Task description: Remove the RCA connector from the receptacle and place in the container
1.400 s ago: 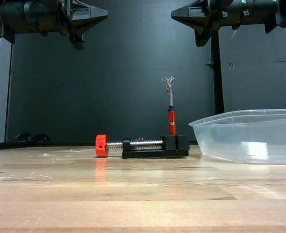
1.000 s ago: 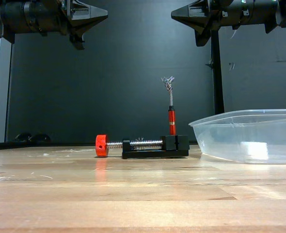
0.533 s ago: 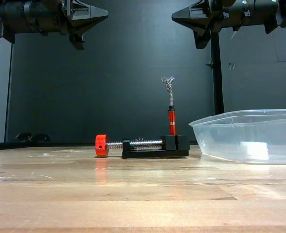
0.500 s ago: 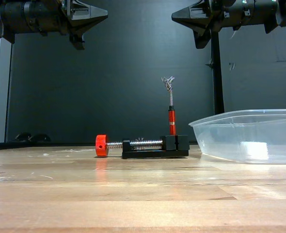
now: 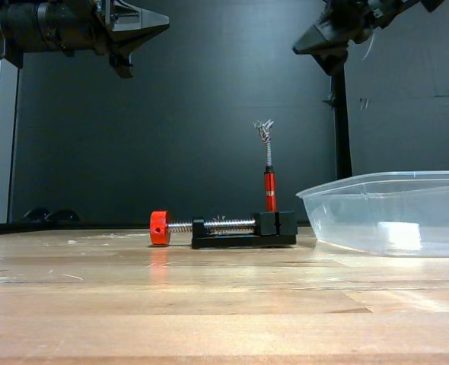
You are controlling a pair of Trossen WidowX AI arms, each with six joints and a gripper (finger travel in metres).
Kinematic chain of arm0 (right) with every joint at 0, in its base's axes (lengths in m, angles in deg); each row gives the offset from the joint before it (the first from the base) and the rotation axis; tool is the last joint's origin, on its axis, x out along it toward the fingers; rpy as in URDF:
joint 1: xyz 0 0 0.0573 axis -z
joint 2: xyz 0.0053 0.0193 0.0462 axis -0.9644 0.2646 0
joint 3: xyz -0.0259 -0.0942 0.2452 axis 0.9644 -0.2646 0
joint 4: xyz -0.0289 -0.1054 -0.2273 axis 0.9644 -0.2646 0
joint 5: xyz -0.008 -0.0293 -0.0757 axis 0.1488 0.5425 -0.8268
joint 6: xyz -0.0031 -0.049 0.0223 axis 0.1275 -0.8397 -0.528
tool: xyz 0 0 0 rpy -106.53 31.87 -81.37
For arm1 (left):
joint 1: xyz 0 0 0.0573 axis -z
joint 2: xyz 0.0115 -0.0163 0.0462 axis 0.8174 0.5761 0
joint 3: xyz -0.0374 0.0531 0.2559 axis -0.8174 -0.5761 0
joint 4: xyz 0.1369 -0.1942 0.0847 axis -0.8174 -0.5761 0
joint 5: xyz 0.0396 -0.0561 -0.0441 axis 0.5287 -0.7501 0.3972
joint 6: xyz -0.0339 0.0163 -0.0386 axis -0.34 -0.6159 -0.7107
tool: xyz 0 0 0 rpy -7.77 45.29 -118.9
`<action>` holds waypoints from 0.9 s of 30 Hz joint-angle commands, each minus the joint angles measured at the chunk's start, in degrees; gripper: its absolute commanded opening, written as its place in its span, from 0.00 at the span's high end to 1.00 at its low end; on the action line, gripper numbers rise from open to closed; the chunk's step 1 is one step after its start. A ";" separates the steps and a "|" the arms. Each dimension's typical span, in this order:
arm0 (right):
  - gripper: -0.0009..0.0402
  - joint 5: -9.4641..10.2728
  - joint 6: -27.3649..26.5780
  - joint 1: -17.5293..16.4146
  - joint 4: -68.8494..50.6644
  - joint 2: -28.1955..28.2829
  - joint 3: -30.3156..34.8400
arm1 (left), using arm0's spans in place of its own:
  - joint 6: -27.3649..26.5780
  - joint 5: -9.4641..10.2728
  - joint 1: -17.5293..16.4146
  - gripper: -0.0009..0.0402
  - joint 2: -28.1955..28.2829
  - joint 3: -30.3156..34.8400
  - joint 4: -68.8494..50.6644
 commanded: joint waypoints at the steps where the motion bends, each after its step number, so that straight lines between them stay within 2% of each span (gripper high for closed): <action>1: 0.98 -0.07 0.02 -0.15 -7.37 1.55 3.26 | 0.00 0.00 0.00 0.98 0.02 0.00 0.02; 5: 0.98 -0.46 0.02 -0.42 -13.77 4.15 6.49 | 0.00 0.00 0.00 0.98 0.02 0.00 0.02; 7: 0.98 -1.60 0.04 -0.74 -15.93 5.44 7.67 | 0.00 0.00 -0.02 0.98 0.02 0.00 0.02; 13: 0.98 -1.77 0.44 -1.57 -18.91 9.25 10.32 | 0.00 0.00 -0.02 0.98 0.02 0.00 0.02; 16: 0.96 -3.58 0.70 -2.71 -19.47 11.54 11.26 | 0.00 0.00 -0.02 0.98 0.02 0.00 0.02; 17: 0.94 -4.44 0.74 -3.15 -20.11 12.39 11.80 | 0.00 0.00 0.00 0.98 0.02 0.00 0.02; 21: 0.81 -4.98 1.51 -4.87 -21.44 16.24 14.16 | 0.00 0.00 0.00 0.98 0.02 0.00 0.02; 26: 0.63 -9.27 1.79 -6.25 -21.44 20.44 16.13 | 0.00 0.00 0.00 0.98 0.02 0.00 0.02; 27: 0.59 -9.27 1.79 -6.47 -21.42 21.16 16.52 | 0.00 0.00 -0.02 0.98 0.02 0.00 0.02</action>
